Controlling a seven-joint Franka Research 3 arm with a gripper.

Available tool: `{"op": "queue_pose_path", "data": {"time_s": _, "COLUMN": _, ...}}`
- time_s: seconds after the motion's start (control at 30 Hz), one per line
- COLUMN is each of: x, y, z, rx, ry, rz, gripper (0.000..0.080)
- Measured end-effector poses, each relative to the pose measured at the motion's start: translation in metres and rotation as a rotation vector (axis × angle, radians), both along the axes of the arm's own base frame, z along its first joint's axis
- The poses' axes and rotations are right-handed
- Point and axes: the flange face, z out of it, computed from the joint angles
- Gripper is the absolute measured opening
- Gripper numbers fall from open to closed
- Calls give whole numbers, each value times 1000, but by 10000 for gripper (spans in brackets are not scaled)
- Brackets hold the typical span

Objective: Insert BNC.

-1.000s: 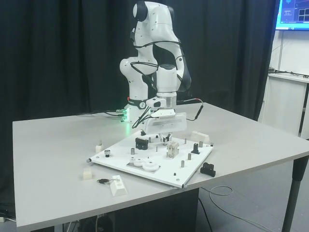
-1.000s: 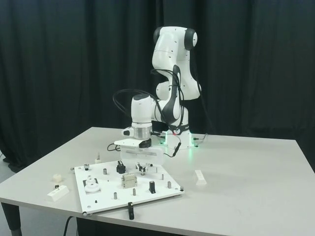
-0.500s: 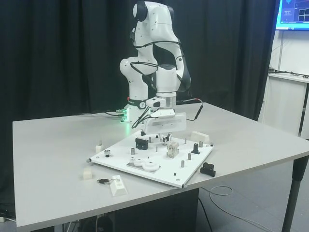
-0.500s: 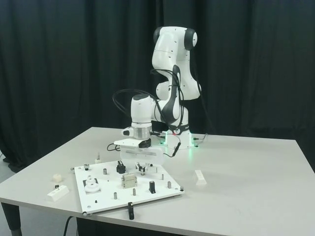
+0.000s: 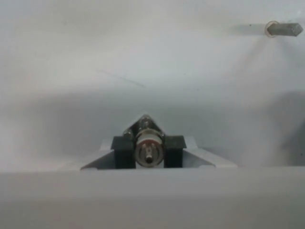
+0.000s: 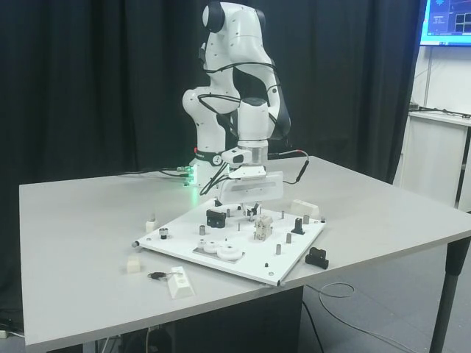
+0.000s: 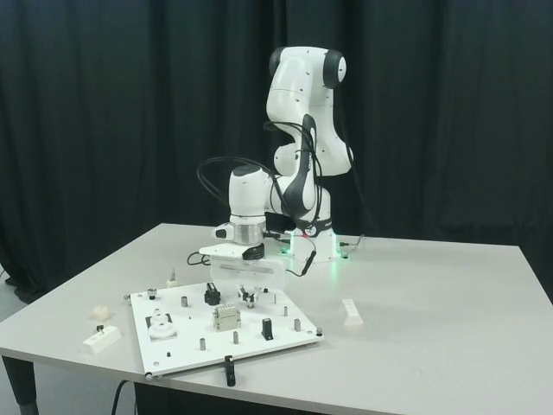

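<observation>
Just above the white task board (image 6: 243, 246), the black-fingered gripper (image 5: 149, 152) is clamping the small, rigid metal cylindrical BNC connector (image 5: 149, 149) by its sides, which is probably light but slippery.

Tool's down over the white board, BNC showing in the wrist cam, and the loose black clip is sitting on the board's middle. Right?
Not quite. The black clip lies on the grey table, just off the edge of the white board; the first room view shows it. The rest holds: the tool is down over the board, and the wrist view shows the BNC.
</observation>
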Motion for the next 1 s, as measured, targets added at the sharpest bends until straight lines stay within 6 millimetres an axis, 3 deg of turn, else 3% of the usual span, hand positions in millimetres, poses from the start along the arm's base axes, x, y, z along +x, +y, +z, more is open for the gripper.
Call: {"op": "queue_pose_path", "data": {"time_s": 1.0, "x": -2, "y": 1, "z": -2, "rx": 8, "ry": 16, "rz": -3, "gripper": 123}}
